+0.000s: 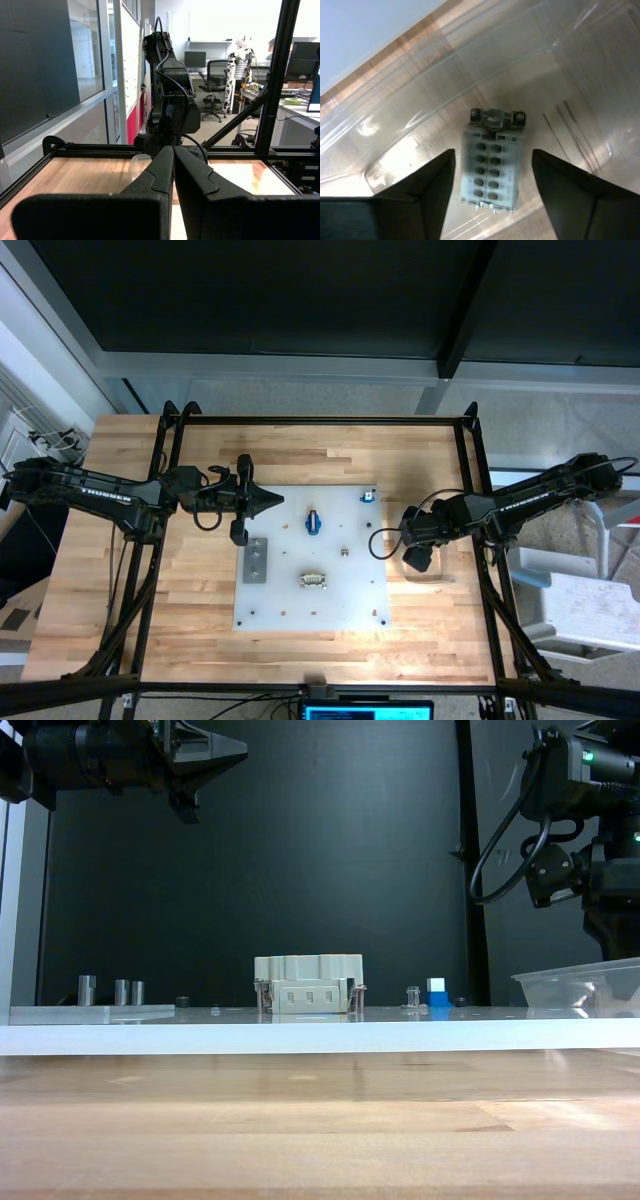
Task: Remove the HAN10-E connector and place it in the container
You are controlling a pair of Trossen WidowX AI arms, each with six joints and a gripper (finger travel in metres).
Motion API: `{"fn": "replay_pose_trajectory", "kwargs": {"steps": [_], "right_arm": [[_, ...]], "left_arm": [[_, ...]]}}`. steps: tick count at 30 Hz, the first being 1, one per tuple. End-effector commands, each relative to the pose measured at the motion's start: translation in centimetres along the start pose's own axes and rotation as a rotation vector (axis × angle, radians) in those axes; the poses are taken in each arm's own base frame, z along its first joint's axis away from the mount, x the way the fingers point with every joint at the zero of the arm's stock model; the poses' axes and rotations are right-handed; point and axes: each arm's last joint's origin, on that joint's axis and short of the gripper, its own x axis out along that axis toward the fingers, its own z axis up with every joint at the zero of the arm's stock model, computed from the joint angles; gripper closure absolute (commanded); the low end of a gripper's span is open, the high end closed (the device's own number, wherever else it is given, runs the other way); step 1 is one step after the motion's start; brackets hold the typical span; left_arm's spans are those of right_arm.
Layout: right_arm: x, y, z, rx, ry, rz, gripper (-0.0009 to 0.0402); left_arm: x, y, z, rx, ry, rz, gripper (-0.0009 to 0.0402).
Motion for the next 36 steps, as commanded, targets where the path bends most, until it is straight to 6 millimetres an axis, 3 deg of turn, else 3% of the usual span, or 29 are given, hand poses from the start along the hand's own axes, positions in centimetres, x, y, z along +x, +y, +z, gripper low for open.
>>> {"fn": "replay_pose_trajectory", "kwargs": {"steps": [1,7,19,36], "right_arm": [[0.0,0.0,0.0,0.003,-0.002,0.003,0.0139],[-0.4,0.3,0.3,0.005,-0.013,0.014,0.0115],[-1.1,0.3,0.5,-0.001,-0.001,0.004,0.0128],[-5.2,1.0,2.0,0.001,0.008,-0.005,0.0133]], "left_arm": [[0.0,0.0,0.0,0.0,0.0,0.0,0.0393],[0.0,0.0,0.0,0.0,0.0,0.0,0.0393],[0.0,0.0,0.0,0.0,0.0,0.0,0.0393],[0.0,0.0,0.0,0.0,0.0,0.0,0.0393]]}}
